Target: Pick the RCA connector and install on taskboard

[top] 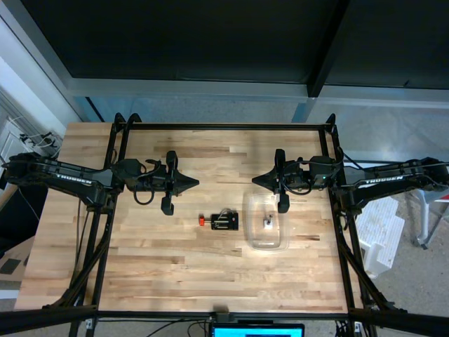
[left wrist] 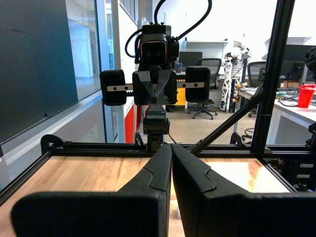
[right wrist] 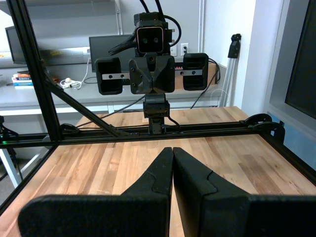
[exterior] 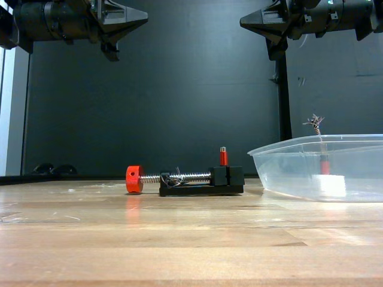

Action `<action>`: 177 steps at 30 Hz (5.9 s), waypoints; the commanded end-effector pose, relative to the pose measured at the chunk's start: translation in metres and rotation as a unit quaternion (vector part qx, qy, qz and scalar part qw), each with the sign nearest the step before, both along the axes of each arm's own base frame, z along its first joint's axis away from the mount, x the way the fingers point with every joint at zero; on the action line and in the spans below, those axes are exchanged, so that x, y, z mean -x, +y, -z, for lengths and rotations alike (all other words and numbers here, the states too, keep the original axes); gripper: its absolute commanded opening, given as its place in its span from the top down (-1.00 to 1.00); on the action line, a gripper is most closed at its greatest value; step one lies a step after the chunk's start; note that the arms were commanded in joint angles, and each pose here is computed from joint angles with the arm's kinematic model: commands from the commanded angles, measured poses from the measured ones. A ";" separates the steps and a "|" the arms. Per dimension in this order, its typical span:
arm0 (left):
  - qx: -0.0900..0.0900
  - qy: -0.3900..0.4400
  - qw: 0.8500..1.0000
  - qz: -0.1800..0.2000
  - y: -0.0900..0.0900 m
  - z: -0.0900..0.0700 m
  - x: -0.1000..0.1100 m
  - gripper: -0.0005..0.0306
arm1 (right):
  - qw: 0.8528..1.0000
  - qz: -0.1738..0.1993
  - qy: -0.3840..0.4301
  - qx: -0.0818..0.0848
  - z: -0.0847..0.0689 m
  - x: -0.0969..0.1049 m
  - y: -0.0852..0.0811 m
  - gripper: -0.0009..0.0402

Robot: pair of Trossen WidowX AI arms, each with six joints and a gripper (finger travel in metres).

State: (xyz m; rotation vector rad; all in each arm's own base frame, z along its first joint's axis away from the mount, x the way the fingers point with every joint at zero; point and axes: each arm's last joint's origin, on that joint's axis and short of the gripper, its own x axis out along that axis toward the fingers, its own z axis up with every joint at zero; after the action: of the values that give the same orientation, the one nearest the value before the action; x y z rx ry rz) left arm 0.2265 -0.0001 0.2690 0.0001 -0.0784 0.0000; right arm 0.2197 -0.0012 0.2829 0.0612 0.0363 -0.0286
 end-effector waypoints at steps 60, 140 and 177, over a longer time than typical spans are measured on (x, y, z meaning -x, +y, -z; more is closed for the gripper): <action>0.000 0.000 1.000 0.000 0.000 0.000 0.000 0.97 | 0.877 -0.025 0.480 -0.006 0.017 0.038 0.044 0.96; 0.000 0.000 1.000 0.000 0.000 0.000 0.000 0.97 | 0.851 -0.014 0.525 0.014 0.116 -0.019 0.064 0.06; 0.000 0.000 1.000 0.000 0.000 0.000 0.000 0.96 | 0.856 -0.017 0.517 0.013 0.121 -0.017 0.064 0.65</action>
State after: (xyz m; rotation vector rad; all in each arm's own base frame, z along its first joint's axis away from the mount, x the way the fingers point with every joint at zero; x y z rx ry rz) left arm 0.2265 0.0000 0.2690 -0.0002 -0.0784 0.0008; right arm 0.2368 0.0624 0.1614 0.0107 1.1231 -0.0234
